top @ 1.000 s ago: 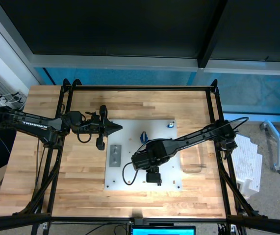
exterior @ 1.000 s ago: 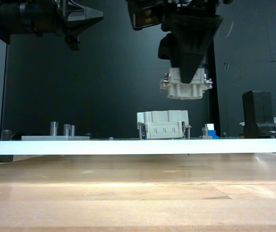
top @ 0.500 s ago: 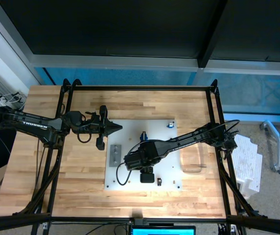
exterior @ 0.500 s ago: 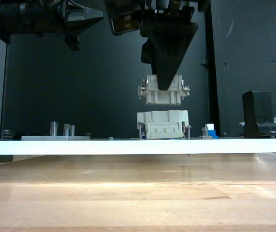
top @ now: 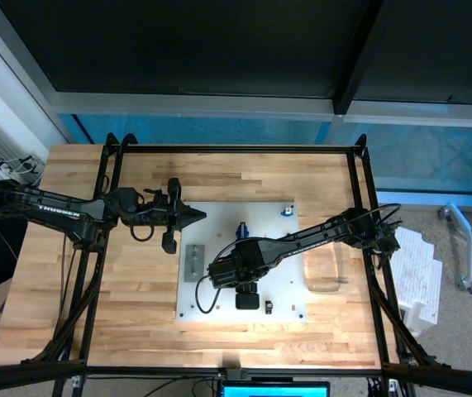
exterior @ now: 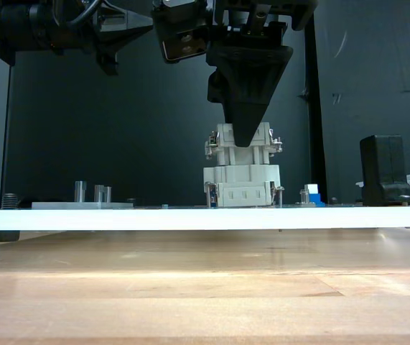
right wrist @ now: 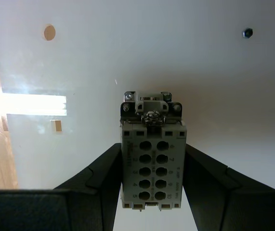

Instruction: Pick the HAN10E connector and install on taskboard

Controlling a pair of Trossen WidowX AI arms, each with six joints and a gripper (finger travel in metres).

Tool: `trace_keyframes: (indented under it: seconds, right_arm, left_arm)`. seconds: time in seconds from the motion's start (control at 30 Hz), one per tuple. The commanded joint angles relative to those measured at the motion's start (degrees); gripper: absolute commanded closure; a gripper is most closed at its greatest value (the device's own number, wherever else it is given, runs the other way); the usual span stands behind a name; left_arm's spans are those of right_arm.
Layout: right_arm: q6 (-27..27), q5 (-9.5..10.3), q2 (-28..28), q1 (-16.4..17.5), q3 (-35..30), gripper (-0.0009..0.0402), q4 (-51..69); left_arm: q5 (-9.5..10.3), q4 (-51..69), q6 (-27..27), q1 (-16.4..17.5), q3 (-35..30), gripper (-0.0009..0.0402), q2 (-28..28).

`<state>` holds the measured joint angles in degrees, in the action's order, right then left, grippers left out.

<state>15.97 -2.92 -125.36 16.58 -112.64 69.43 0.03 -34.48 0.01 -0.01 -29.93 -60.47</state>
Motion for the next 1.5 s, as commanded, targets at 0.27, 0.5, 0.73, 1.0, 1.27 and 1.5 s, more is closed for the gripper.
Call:
trace_keyframes:
  seconds: [0.27, 0.5, 0.73, 1.0, 1.27, 1.5]
  right_arm:
    - [0.0, -0.07, -0.2, -0.5, 0.1, 0.0354, -0.7]
    - [0.0, -0.07, -0.2, -0.6, 0.1, 0.0354, -0.7]
    - [0.0, -0.04, -0.2, -0.6, 2.1, 0.0354, -2.4]
    - [0.2, -0.04, -0.2, -0.6, 7.2, 0.0354, -7.7]
    - [0.2, -0.04, 0.7, -0.6, 7.4, 0.0354, -7.4]
    - [0.2, -0.02, 1.2, -0.6, 7.4, 0.0354, -7.2]
  left_arm:
    - [-0.02, 0.0, 0.0, 0.0, 0.0, 0.0392, 0.0]
    - [-0.02, 0.0, 0.0, 0.0, 0.0, 0.0392, 0.0]
    - [-0.02, 0.0, 0.0, 0.0, 0.0, 0.0392, 0.0]
    - [-0.02, 0.0, 0.0, 0.0, 0.0, 0.0392, 0.0]
    - [-0.02, 0.0, 0.0, 0.0, 0.0, 0.0392, 0.0]
    - [-0.02, 0.0, 0.0, 0.0, 0.0, 0.0392, 0.0]
